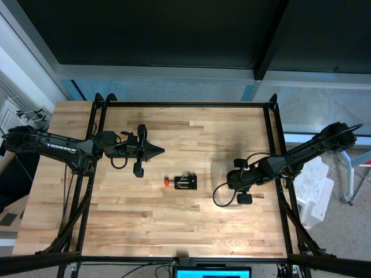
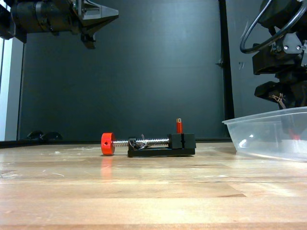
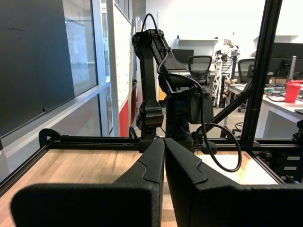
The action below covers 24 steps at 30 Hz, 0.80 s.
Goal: Pick the RCA connector and install on taskboard
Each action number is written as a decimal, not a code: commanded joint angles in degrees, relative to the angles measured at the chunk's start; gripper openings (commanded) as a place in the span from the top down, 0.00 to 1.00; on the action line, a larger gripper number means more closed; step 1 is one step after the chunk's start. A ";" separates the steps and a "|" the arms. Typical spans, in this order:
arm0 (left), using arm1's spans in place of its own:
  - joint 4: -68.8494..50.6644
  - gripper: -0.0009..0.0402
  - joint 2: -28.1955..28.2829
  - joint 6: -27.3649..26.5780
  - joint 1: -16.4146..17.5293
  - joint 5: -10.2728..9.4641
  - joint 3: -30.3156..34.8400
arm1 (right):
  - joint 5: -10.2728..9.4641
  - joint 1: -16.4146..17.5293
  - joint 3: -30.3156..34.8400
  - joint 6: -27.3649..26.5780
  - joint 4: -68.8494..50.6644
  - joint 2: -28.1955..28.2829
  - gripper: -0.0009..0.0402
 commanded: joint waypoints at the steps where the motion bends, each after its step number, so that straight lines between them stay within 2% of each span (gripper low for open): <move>1: 0.00 0.98 0.00 0.02 0.00 0.02 0.00 | 0.07 0.00 -0.13 0.02 0.00 0.02 0.86; 15: 0.00 0.98 0.00 0.02 0.02 0.02 0.00 | -0.09 0.02 -0.13 0.02 -0.02 0.00 0.98; 24: 0.00 0.98 0.00 0.02 0.00 0.02 0.00 | -0.17 0.02 1.11 0.00 -1.42 -1.14 0.98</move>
